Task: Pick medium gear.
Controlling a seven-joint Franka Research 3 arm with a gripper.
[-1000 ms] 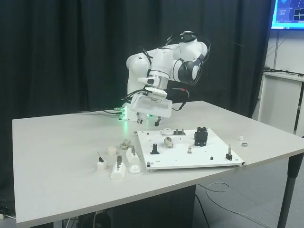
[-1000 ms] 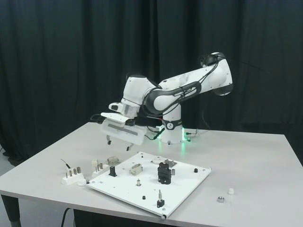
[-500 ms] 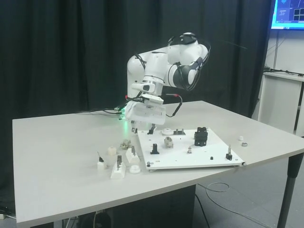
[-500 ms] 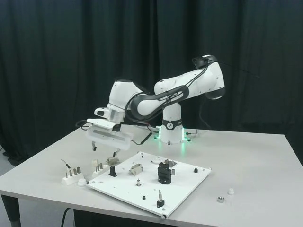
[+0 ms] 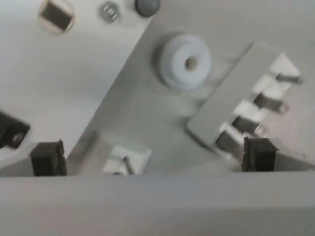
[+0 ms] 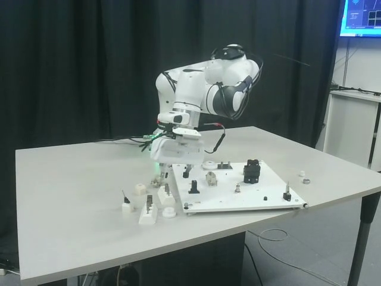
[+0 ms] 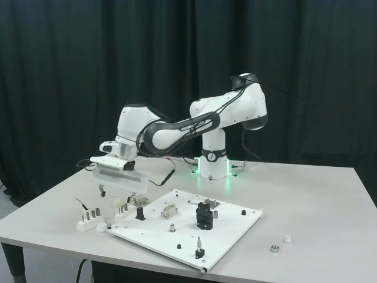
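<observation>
Compared with the earlier frames, now stands further left and lower: gripper [image 6: 172, 174] off the far-left corner of the white board [image 6: 262, 193] and over the loose parts on the grey table [image 6: 71, 196] just left of that board. Jaws released and spread wide, nothing between them; confirmed in the wrist view, with both black fingertips [image 5: 48, 158] well apart and only table surface in the gap. Medium gear [image 5: 185, 62] taken to be the white toothed wheel lying flat on the table, just beside the near-left corner of the board and touching or almost touching the peg block [image 5: 246, 113]; cannot tell which. Same gear noted at the near end of that block in the first room view [image 6: 169, 212] and the second [image 7: 101, 227]. Small white block with a pin [image 6: 125, 207] further left, apart from the gear. Judged step: approach, with no grasp yet made. Gear lies nearer than the gripper and off the line between the fingers, with the gripper well above it. Next move calls for travel toward the near edge to centre the open jaws over the gear, then a straight descent with one finger clear of the peg block and board edge, then closure on the rim.
</observation>
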